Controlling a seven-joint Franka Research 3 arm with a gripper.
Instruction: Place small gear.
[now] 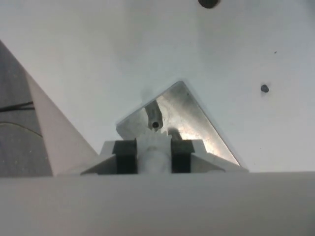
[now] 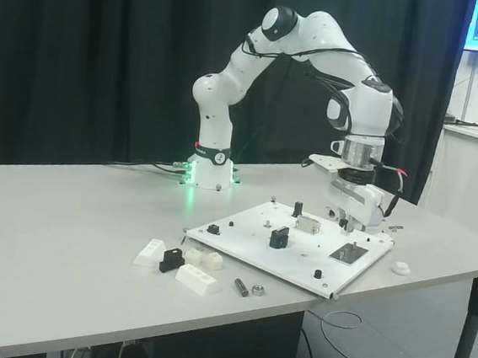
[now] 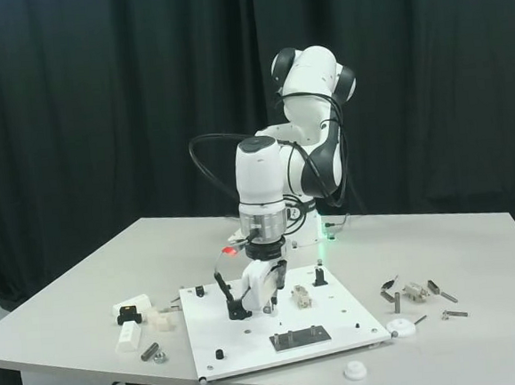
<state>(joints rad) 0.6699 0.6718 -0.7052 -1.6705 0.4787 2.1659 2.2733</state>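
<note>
The small gear (image 1: 156, 147), likely light, hard and a bit slippery, is held tight by its sides in the clenched gripper (image 1: 154, 153).

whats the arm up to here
The white Franka arm holds its gripper shut on a small white gear above the white board. In the wrist view the gear hangs over a grey metal plate on that board, not yet placed. Loose white blocks lie on the table beside it.
</note>
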